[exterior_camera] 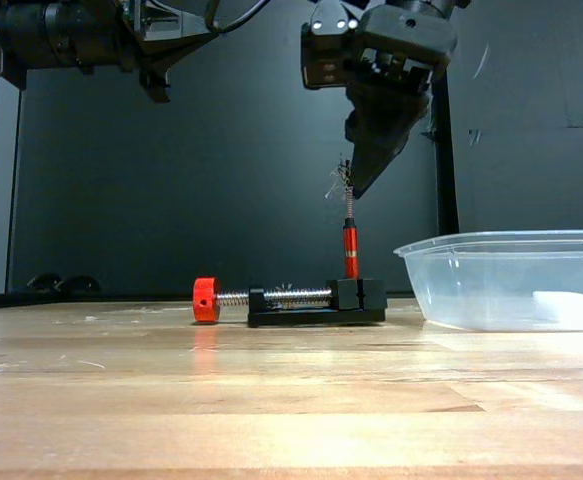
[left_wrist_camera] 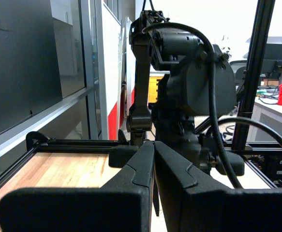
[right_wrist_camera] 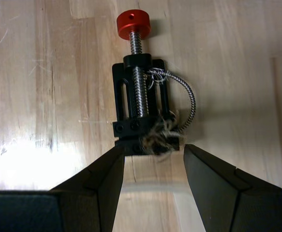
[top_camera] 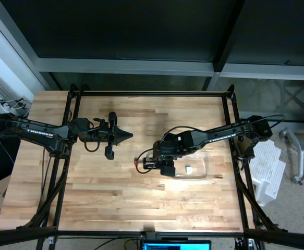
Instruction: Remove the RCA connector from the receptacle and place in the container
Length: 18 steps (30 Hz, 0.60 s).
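RCA connector (exterior_camera: 351, 250): standing upright in the receptacle (exterior_camera: 316, 300), seated at the end away from the red knob (exterior_camera: 204, 299). Its red body rises from the block. A thin coiled wire tail runs straight up from it to a frayed end.

Receptacle: a black block lying flat on the wooden surface (exterior_camera: 271, 400), roughly midway across it, with the threaded screw and knob pointing toward the left arm's side.

Container (exterior_camera: 511, 280): a clear tray resting on the surface just beside the receptacle on the right arm's side, not touching it in the low view. A small white piece (exterior_camera: 563, 305) lies inside.

Right gripper (exterior_camera: 354, 185): pointing down directly over the connector, tips level with the frayed end of the wire tail. In the right wrist view the fingers (right_wrist_camera: 107, 174) are spread, with the receptacle (right_wrist_camera: 138, 101) and the frayed strands showing in the gap between them. It cannot be told whether either finger touches the tail. Nothing is pinched.

Left gripper (top_camera: 128, 136): farther back and well apart from the receptacle, held high above the surface and pointing toward the right arm. In the left wrist view its fingers (left_wrist_camera: 141, 166) are pressed together with nothing between them.

Black frame rail (top_camera: 152, 94): runs along the far edge of the surface.
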Each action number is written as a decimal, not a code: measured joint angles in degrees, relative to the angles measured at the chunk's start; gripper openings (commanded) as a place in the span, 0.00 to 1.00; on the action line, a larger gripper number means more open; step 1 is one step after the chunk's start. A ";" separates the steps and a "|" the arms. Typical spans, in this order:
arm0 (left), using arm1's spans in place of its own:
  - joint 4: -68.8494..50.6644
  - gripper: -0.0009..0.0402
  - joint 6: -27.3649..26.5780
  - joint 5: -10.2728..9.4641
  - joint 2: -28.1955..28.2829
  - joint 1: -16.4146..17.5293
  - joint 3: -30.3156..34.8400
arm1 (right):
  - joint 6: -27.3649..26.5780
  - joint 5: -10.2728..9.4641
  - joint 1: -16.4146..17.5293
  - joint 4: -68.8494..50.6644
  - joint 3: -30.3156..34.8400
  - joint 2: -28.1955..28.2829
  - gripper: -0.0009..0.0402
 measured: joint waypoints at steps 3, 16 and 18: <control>-0.02 0.02 0.00 0.00 0.00 0.00 0.02 | -0.13 -0.02 0.07 1.05 0.00 1.14 0.43; 0.00 0.02 0.00 0.02 0.00 0.00 0.00 | -1.62 -0.09 0.55 2.51 -0.09 4.52 0.43; 0.00 0.02 0.00 0.00 0.00 0.00 0.02 | -1.70 -0.09 0.63 2.51 -0.17 4.96 0.43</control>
